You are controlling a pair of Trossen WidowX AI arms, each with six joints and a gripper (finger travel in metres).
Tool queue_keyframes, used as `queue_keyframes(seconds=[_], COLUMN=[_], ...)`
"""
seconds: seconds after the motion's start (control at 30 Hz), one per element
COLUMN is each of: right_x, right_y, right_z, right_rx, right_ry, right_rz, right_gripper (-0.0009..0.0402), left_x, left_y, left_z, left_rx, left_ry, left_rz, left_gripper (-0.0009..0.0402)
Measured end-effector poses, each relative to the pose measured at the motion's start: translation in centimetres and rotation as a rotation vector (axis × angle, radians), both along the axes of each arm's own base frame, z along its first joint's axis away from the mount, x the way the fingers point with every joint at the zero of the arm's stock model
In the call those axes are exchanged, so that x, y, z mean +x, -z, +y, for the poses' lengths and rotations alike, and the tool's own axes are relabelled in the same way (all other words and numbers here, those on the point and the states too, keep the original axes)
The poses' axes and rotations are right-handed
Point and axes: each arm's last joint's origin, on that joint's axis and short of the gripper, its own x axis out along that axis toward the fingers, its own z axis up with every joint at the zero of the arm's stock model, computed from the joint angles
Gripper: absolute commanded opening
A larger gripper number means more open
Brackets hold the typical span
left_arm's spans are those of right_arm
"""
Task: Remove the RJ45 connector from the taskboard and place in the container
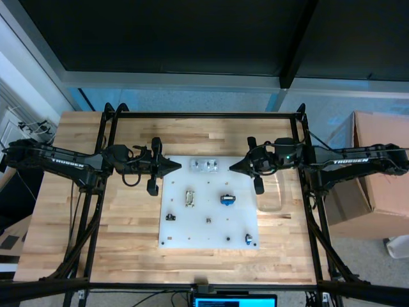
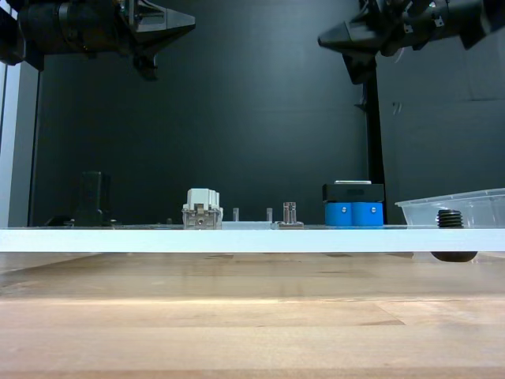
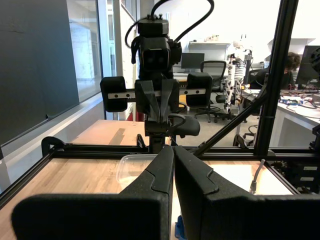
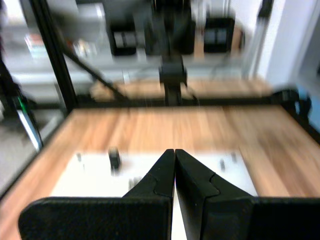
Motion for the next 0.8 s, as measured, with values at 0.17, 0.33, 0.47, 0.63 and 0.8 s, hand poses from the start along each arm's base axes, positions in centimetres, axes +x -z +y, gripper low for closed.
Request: queue_keyframes(seconds=[0.17,0.33,0.47,0.63,0.8], right_x=[-0.5,-1.1,-1.8,-2.5,-3.1], right_y=[-0.8,-1.1,-1.2,-1.3,-0.8], right_z=[0.9,2.6,4.3,6.2,7.9], right_rx=[-0.011,0.008,-0.037,-0.036,-0.015], right_ry=[-0.027,-0.081,-0.081,-0.104,-0.123], right_rz=[0.212,0.423,0.584,0.727,0.816], right_gripper=[0.0000,0.0000,0.0000,0.0000,0.0000], left_x=[0.0,0.0,0.0,0.0,0.0], left_y=[0.0,0.0,0.0,0.0,0.0], left_z=[0.0,0.0,0.0,0.0,0.0], left_rx=[0.000,0.000,0.000,0.000,0.000], left_ry=[0.000,0.000,0.000,0.000,0.000], left_rz=[0.000,0.000,0.000,0.000,0.000], left_gripper=[0.0000,0.0000,0.0000,0.0000,0.0000])
